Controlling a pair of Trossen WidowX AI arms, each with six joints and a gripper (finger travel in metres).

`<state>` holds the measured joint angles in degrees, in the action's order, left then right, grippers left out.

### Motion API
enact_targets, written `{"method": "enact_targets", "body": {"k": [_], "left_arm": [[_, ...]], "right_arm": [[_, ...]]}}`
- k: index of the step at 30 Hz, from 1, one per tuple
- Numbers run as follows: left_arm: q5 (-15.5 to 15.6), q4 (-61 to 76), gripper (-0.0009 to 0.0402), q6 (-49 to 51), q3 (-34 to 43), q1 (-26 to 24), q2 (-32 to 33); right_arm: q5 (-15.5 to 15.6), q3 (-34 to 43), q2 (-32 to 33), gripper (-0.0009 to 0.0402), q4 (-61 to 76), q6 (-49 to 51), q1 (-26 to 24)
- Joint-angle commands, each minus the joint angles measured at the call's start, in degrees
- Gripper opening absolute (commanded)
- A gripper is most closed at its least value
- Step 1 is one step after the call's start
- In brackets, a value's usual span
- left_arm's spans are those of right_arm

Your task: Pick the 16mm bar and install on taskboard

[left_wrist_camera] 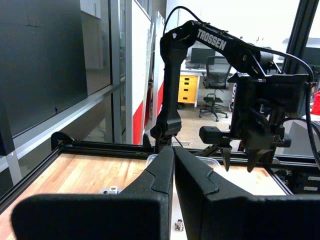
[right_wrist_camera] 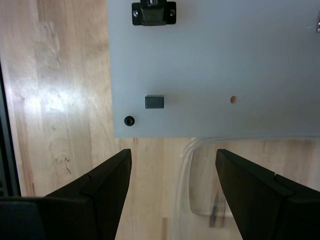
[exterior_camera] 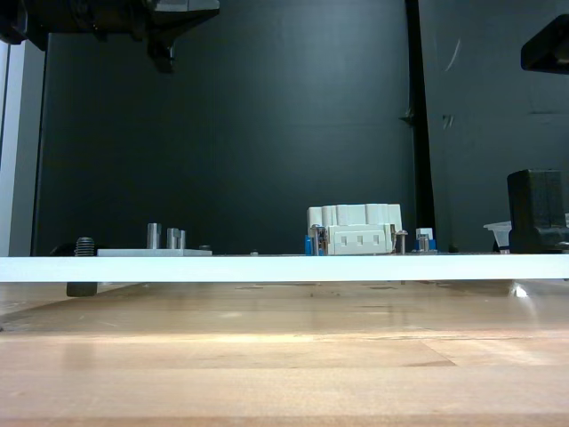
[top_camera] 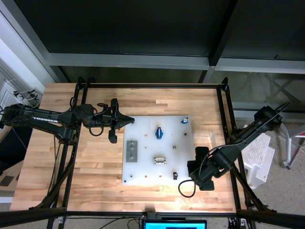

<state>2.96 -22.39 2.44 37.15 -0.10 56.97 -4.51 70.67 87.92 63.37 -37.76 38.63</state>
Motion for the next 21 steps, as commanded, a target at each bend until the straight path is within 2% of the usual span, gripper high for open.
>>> {"method": "enact_targets", "body": {"k": [1, 11, 18, 21], "left_arm": [[0.0, 0.0, 0.0, -0.02, 0.0, 0.02, 0.02], [0.0, -0.02, 0.0, -0.02, 0.0, 0.0, 0.02], [0.0, 0.0, 0.0, -0.02, 0.0, 0.0, 0.02], [0.0, 0.0, 0.0, -0.02, 0.0, 0.0, 0.02]], "right_arm": [[-2.71, -0.04, -2.32, 0.0222, -0.5, 1.44, -0.26], [-12.28, -0.52, -13.11, 0.0129, -4.66, 6.32, -4.11], [-15.63, -2.12, -20.35, 0.0046, -10.03, 12.81, -8.74], [-15.56, -2.86, -22.73, 0.0012, -13.42, 16.48, -10.95]]}}
